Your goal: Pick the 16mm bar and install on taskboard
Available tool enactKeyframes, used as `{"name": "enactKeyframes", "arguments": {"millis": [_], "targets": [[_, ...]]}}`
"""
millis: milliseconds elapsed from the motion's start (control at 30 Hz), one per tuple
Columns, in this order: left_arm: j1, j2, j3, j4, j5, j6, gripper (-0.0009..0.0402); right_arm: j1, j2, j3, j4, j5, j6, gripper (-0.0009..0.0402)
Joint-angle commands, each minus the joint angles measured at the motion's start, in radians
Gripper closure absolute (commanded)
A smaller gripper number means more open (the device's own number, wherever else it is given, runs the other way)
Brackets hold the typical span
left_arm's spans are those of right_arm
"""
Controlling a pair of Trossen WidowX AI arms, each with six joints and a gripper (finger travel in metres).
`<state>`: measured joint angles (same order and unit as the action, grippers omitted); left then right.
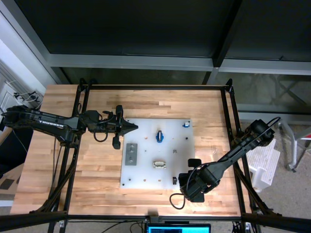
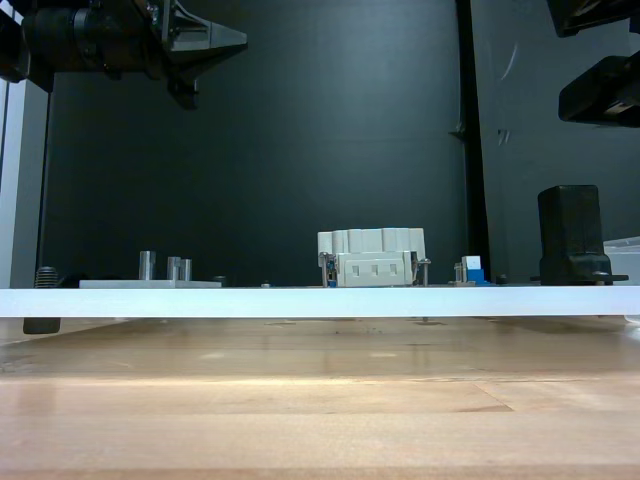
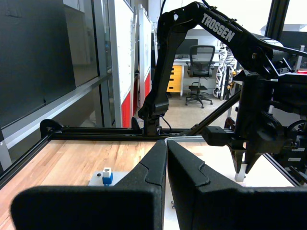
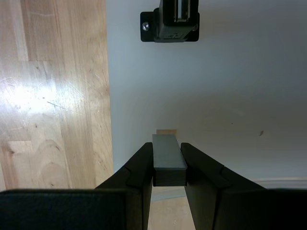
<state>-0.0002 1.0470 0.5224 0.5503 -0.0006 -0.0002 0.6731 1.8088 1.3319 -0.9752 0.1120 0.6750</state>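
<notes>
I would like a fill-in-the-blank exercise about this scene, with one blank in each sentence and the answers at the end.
1. The right tool, above the near right part of the taskboard, is shut on the 16mm bar, whose colour is ____.
2. The left tool, shut, hovers near the taskboard's far left corner and holds ____.
3. The knob on the taskboard is ____.
Missing words: grey; nothing; blue.

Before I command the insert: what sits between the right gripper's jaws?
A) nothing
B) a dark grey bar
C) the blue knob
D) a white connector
B: the right gripper is shut on the 16mm bar over the near right corner of the taskboard; the left gripper, shut, hangs by its far left corner.
</notes>
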Motion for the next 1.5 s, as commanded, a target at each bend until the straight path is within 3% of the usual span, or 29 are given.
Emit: {"name": "enactKeyframes", "arguments": {"millis": [33,1500], "targets": [[0.0,0.0,0.0,0.0,0.0,0.0,0.0393,0.0,0.0,-0.001,-0.001,0.005,-0.002,0.0393],[0.0,0.0,0.0,0.0,0.0,0.0,0.0393,-0.006,-0.002,-0.023,0.021,0.024,-0.014,0.0393]]}}
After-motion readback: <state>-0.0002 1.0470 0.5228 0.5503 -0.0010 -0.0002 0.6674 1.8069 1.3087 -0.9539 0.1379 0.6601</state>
